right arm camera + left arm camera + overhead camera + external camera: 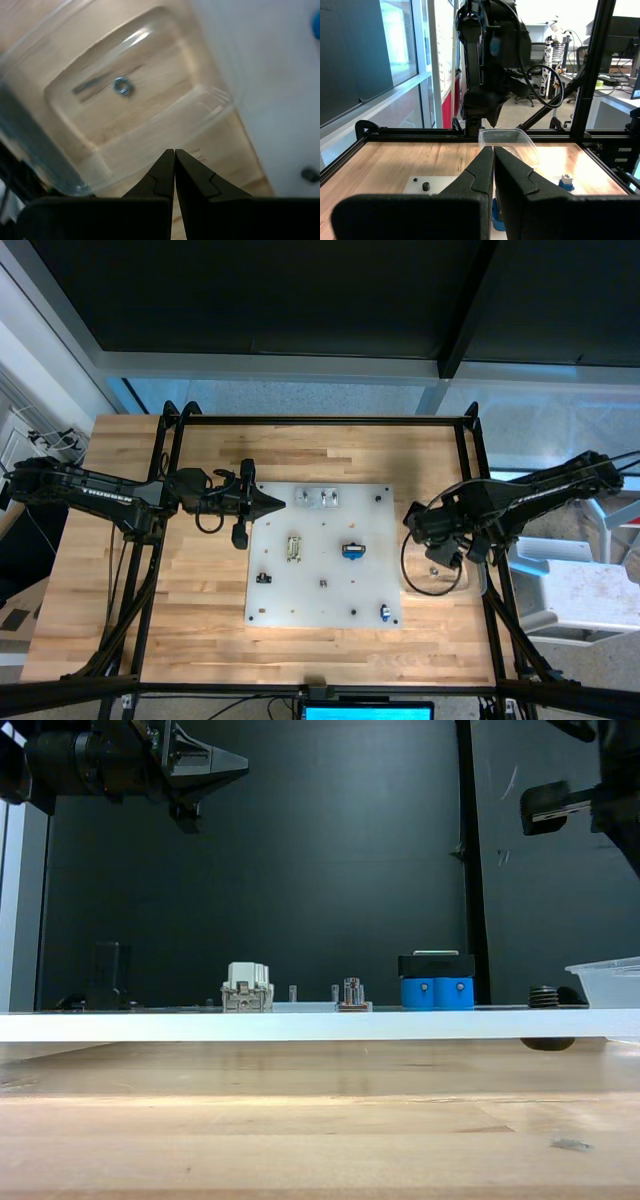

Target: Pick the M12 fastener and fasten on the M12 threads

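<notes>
In the right wrist view, the M12 nut, a small silvery ring, is lying on the floor of the clear plastic tray, ahead of the right gripper. That gripper's black tapered fingers are pressing together.

In the high view, the right gripper is hanging over the tray beside the white board. The left gripper is pointing over the board's left edge.

In the low view, the ribbed black stud is standing bare.

In the left wrist view, the left gripper's fingers are meeting at the tips.

M12 fastener: small silvery ring, lying flat on the clear tray's floor, at 3 o'clock off the white board.
M12 threads: short black ribbed stud, upright, bare.
</notes>
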Motion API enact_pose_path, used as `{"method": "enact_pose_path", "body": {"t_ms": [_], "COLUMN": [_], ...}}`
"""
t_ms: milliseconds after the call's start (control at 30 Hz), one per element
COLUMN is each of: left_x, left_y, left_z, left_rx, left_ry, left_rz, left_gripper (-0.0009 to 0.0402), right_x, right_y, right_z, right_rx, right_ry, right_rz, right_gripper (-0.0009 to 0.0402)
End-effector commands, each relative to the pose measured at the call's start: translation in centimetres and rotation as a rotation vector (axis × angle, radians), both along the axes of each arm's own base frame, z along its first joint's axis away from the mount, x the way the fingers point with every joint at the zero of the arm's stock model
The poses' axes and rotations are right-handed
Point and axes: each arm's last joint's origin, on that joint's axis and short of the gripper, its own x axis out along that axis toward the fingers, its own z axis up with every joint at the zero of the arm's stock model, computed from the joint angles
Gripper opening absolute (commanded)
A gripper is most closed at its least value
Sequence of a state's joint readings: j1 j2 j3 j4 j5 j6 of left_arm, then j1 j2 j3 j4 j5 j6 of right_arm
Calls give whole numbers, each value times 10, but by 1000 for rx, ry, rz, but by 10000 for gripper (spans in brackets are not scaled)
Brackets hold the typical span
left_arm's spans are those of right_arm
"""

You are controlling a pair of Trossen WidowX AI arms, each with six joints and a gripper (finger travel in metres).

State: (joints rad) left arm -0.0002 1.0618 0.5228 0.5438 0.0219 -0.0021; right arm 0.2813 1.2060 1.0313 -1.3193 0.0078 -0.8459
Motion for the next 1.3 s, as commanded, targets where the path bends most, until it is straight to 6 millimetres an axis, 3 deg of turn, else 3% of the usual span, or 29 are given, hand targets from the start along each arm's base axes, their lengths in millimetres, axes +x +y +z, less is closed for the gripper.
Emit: {"method": "enact_pose_path", "body": {"t_ms": [33, 433, 967, 1300], "left_x": [0, 0, 0, 0], "left_y": [0, 0, 0, 0], "left_z": [0, 0, 0, 0], "left_rx": [0, 0, 0, 0], "left_ry": [0, 0, 0, 0], "left_rz": [0, 0, 0, 0], "left_gripper": [0, 0, 0, 0], "right_x": [0, 1, -2, -4], "right_y": [8, 28, 33, 36], "right_z": [-2, -11, -46, -66], "right_rx": [-8, -23, -34, -26], "right_ry": [4, 26, 44, 50], "right_rz": [115, 353, 489, 506], "right_gripper": [0, 14, 186, 221]}}
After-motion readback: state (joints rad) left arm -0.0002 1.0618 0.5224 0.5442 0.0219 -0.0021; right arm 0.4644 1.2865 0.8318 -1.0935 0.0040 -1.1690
